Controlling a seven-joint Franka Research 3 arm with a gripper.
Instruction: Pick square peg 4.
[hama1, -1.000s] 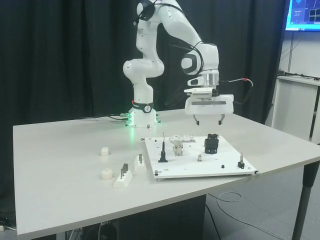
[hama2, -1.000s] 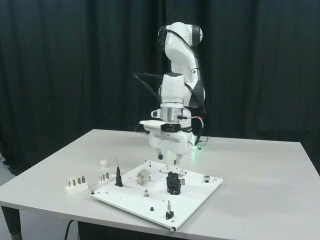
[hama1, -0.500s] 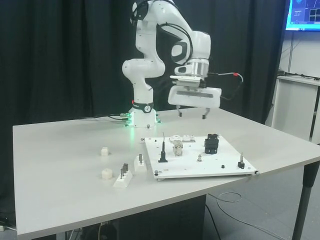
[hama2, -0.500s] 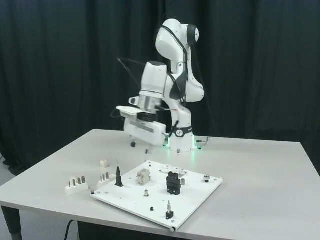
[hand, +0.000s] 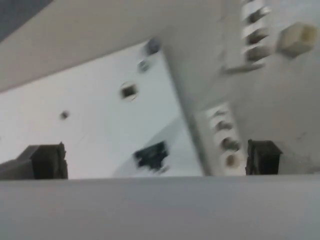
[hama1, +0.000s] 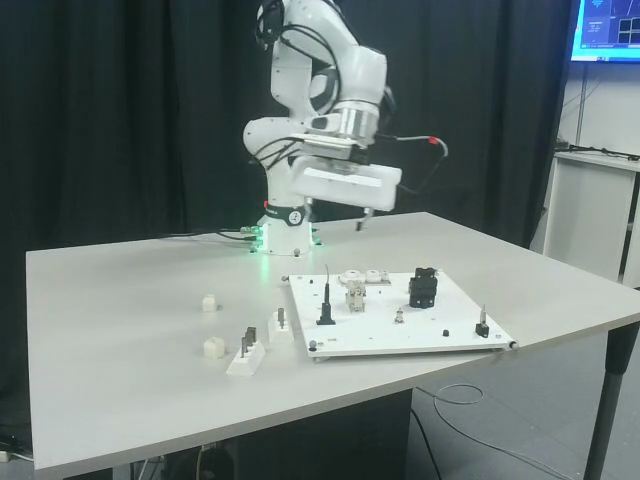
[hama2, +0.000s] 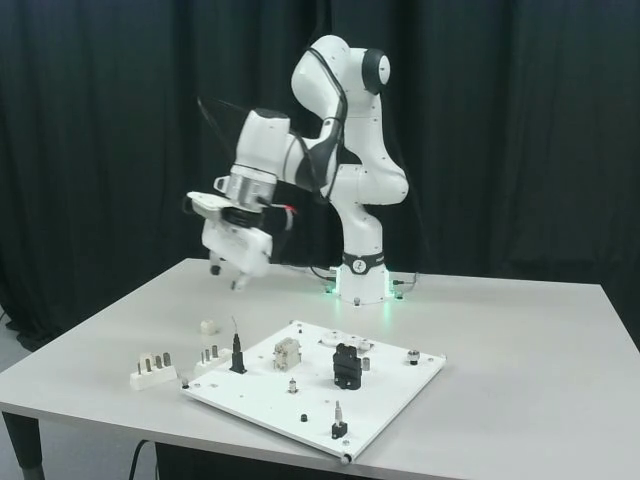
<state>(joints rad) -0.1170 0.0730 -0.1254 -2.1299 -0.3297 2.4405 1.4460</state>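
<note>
Two small white peg holders stand on the table beside the white board: the longer holder (hama1: 247, 352) (hama2: 153, 372) and a shorter holder (hama1: 281, 325) (hama2: 209, 358), each with short dark pegs upright in it. I cannot tell which peg is square peg 4. My gripper (hama1: 332, 215) (hama2: 226, 276) hangs high above the table, tilted, farther back than the holders. It is open with nothing in it. In the wrist view both fingertips (hand: 47, 161) frame the near holder (hand: 225, 142), and the other holder (hand: 254, 25) lies beyond.
The white board (hama1: 400, 335) (hama2: 385, 395) (hand: 100, 125) carries a black block (hama1: 422, 288), a thin upright pin (hama1: 327, 300) and several small fixtures. Two small white blocks (hama1: 209, 301) (hama1: 212, 347) sit near the holders. The arm's base (hama1: 285, 225) glows green.
The arm has swung away from above the board toward the side of the table with the peg holders, tilting the hand. The gripper stayed open.
</note>
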